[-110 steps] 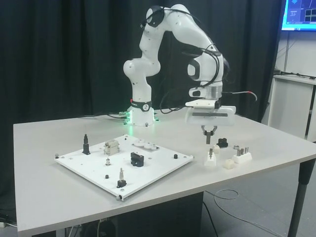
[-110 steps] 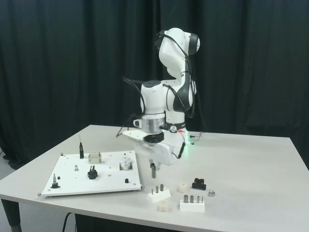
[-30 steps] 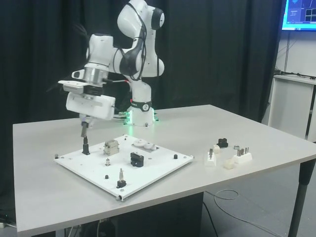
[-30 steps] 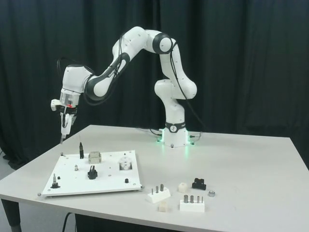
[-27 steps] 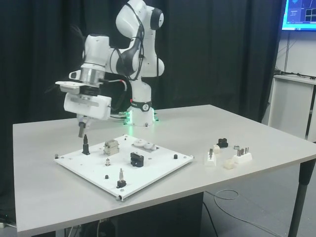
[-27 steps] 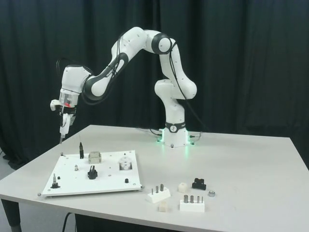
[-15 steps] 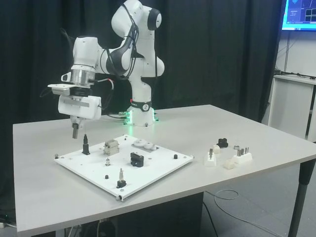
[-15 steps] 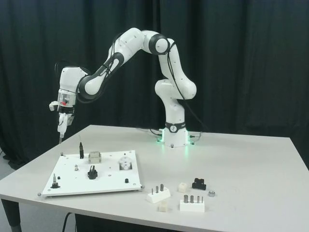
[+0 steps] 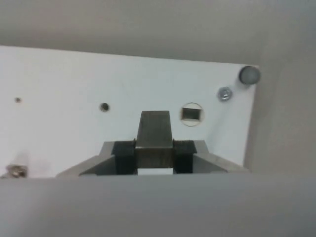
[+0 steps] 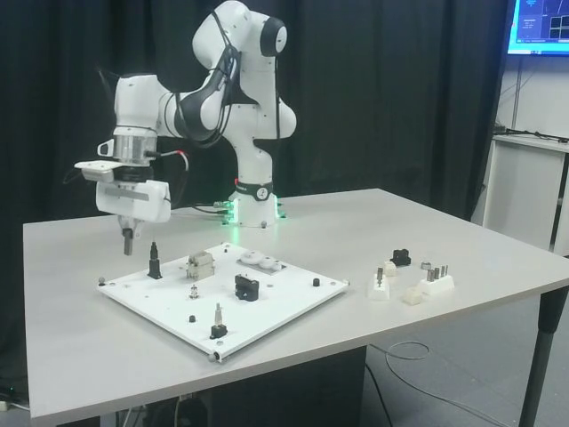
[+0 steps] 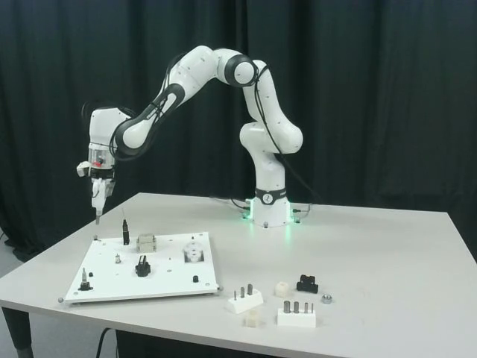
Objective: Insert square peg 4.
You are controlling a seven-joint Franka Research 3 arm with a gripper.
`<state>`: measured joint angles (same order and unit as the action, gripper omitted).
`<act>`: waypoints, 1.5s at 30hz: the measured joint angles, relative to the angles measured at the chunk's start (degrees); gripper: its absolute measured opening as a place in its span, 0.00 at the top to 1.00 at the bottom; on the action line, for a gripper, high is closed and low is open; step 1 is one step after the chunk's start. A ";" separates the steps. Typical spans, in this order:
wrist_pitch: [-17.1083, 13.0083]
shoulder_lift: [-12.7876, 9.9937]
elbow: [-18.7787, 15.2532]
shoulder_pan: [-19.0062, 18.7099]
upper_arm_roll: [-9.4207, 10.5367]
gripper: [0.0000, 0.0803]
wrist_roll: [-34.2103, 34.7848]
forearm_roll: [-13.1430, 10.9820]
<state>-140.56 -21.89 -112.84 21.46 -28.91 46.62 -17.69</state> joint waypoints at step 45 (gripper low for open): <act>9.41 -9.56 8.43 3.43 0.48 0.81 -2.24 -2.41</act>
